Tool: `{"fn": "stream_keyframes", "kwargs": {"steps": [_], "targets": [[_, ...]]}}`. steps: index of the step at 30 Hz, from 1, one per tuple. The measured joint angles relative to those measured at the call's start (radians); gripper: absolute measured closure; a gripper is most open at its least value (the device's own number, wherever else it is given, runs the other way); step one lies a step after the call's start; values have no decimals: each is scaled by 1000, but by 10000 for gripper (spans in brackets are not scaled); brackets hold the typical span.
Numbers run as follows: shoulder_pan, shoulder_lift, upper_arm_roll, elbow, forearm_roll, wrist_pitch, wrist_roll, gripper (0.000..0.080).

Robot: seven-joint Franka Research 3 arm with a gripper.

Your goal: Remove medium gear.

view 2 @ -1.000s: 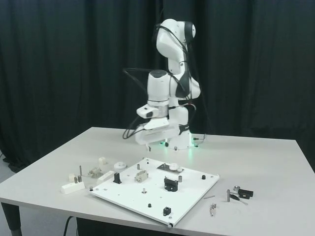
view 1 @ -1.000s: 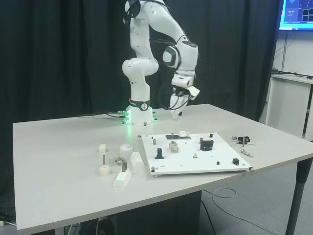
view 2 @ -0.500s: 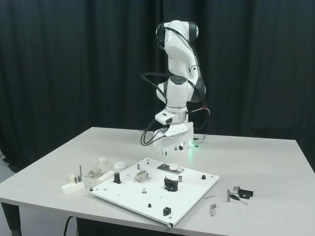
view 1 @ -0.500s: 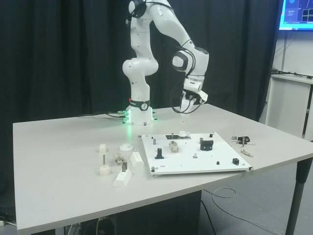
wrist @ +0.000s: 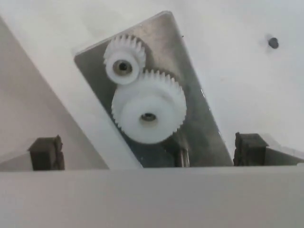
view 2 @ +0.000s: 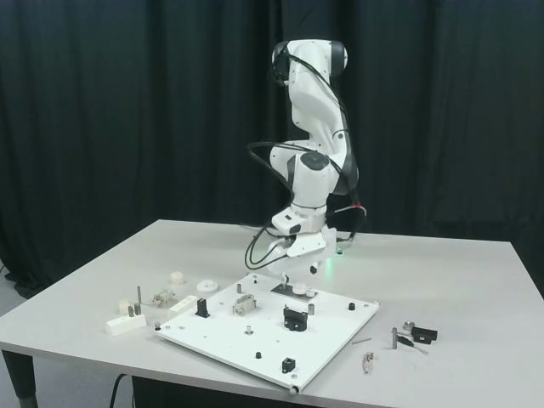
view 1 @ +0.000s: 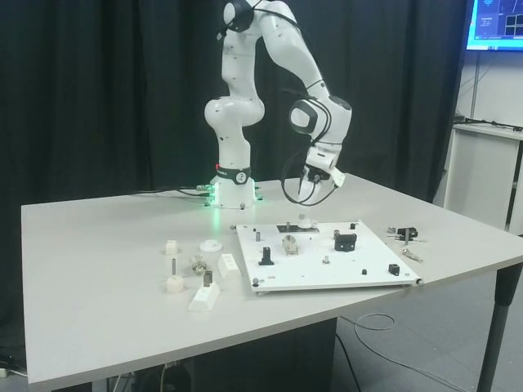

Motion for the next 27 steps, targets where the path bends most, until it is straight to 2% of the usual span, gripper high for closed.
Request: {"fn": "stream_keyframes", "kwargs": {"steps": [8, 19, 27], "targets": [[0, 34, 6, 0, 1, 21, 90, 3], [-1, 46, 23, -1, 1, 28, 182, 3], [-1, 56, 25, -5, 1, 59, 194, 3]]}}
